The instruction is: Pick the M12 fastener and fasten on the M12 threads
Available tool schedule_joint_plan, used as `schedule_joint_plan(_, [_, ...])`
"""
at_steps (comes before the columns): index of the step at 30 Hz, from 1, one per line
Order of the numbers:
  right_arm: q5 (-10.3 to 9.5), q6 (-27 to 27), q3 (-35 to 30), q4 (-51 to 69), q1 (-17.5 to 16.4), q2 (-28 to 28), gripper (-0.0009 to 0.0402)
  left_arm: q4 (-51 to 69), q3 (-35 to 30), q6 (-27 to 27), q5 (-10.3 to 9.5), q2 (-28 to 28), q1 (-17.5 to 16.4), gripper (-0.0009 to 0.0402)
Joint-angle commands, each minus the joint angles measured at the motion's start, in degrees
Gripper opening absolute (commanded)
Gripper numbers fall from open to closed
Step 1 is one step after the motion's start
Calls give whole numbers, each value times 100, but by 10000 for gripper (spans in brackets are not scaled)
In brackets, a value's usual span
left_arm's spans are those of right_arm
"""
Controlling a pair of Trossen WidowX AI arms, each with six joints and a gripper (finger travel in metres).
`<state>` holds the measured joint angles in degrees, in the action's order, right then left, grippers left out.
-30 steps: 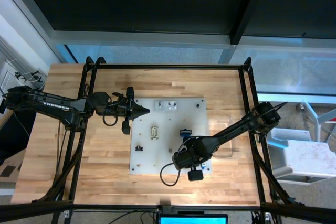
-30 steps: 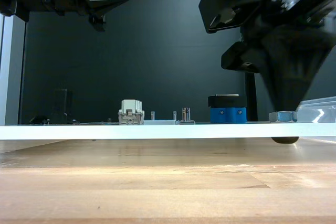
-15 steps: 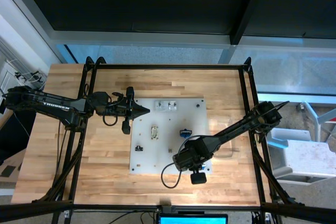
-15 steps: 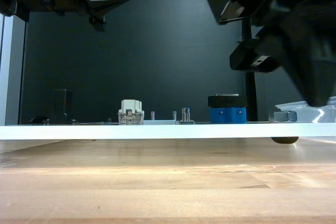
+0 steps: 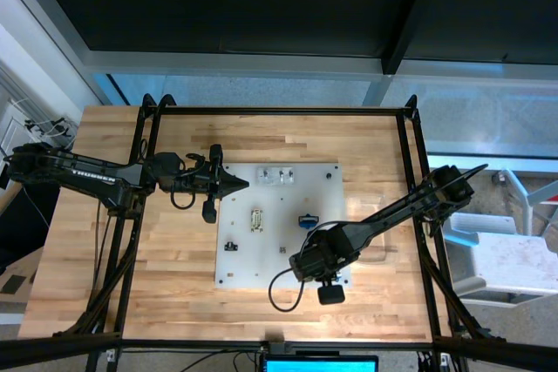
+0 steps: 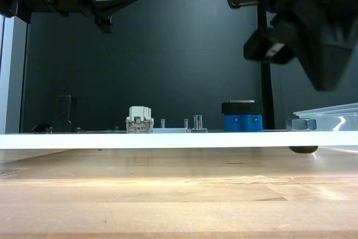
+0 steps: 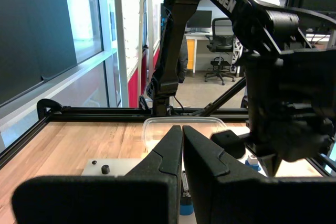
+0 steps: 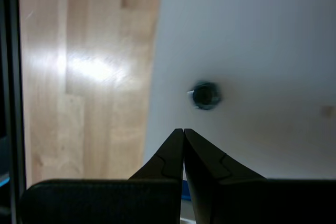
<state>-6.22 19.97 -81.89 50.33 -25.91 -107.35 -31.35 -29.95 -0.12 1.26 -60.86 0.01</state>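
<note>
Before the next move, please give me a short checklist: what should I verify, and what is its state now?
1. Nut on board, gripped by nothing: ok.
2. Nut run fully down its stud: cannot tell.
3. Right end effector shut, empty, raised clear of nut: ok.
4. Left end effector shut, raised over board's left edge: ok.

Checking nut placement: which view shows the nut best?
Right wrist view: looks down on the nut, dark centre showing, on the white board beneath the shut right gripper. Low view shows its side; high view: arm covers it. Left gripper hangs shut over the board's left edge.
</note>
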Motion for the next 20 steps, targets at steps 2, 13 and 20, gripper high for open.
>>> schedule_joint_plan(2, [238, 61, 0, 15, 0, 245, 0, 0, 0, 2, 0, 0, 0, 0])
schedule_joint_plan(13, [433, 74, 0, 280, -13, 817, 0, 0, 0, 2, 0, 0, 0, 0])
schedule_joint_plan(20, [520, 66, 0, 315, -22, 933, 0, 0, 0, 2, 2, 0, -2, 0])
